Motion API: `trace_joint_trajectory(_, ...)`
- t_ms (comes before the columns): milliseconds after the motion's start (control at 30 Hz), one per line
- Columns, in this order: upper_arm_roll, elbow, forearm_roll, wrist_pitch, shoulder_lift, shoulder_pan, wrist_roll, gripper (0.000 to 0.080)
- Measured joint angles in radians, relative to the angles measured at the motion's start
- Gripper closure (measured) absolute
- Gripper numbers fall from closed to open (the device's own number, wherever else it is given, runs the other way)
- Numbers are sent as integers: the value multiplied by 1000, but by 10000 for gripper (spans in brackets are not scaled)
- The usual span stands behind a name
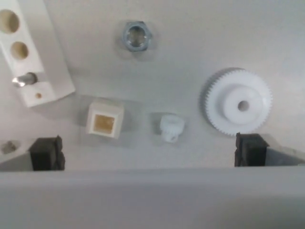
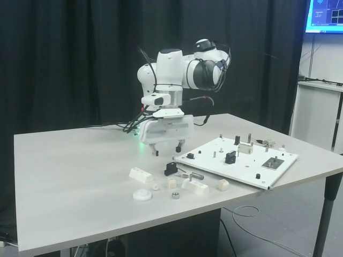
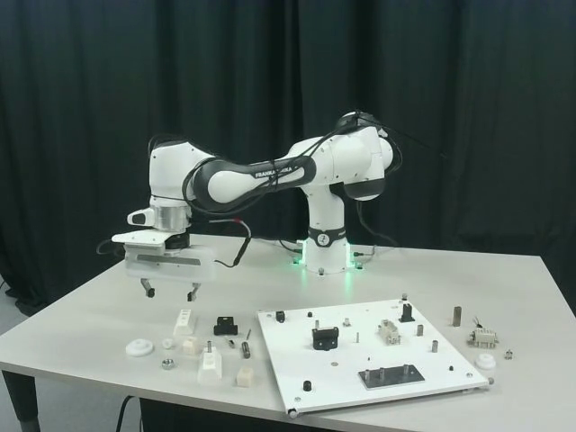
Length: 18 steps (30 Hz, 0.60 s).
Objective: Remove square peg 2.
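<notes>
A white square peg with a hollow top point(image 1: 105, 118) lies loose on the grey table point(image 2: 69, 160), also seen in the room views point(image 2: 171, 183) point(image 3: 190, 346). A second white square piece point(image 2: 222, 184) point(image 3: 244, 373) lies near the white board's front corner. My gripper point(image 1: 147, 151) point(image 2: 167, 148) point(image 3: 169, 290) hangs open above the table, a little behind the loose parts and well above them. Its black fingertips point(image 1: 46, 153) stand wide apart with nothing between them.
Around the peg lie a large white gear point(image 1: 240, 102) point(image 2: 142, 195), a small white gear piece point(image 1: 171, 127), a metal nut point(image 1: 137, 36) point(image 2: 174, 195), a white block with holes and a pin point(image 1: 33, 52) point(image 2: 194, 187), another white block point(image 2: 141, 174) and a black part point(image 2: 170, 168). The white assembly board point(image 2: 241, 158) point(image 3: 369, 355) lies beside them.
</notes>
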Motion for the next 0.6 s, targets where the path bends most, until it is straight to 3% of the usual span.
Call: trace_joint_trajectory(600,-45,-4,-40,-117,-3,90,-53,3)
